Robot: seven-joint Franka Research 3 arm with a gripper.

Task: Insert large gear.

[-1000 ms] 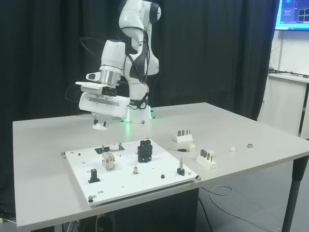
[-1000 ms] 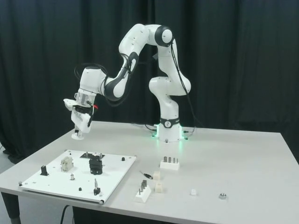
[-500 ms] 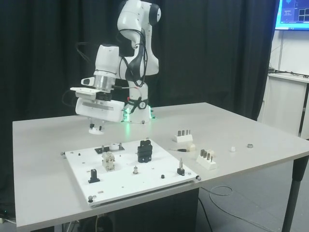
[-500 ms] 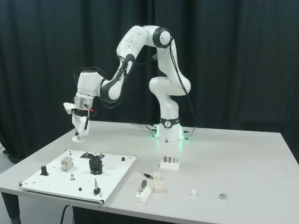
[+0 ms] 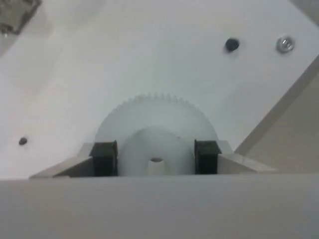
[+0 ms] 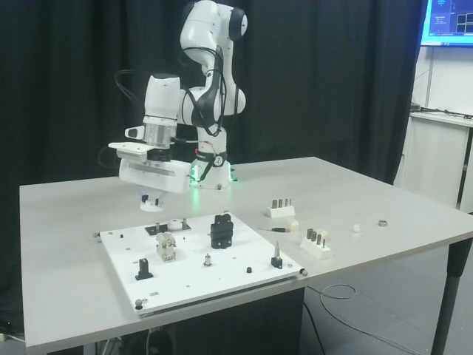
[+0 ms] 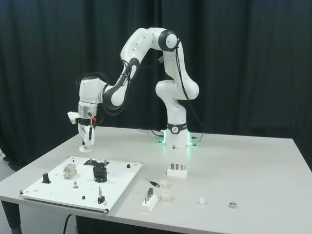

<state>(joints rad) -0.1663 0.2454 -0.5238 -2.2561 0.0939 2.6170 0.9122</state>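
- Black curtains (image 7: 253, 63) hang behind the grey table (image 7: 263, 170).
- A white cabinet (image 6: 436, 151) stands at one side, a lit screen (image 6: 447, 22) above it.

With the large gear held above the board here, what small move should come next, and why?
Probably a short descent toward the white board. The hand is shut on the large gear and hangs above the board's far edge in both room views, not yet touching it. Whether it is lined up with a peg I cannot tell.
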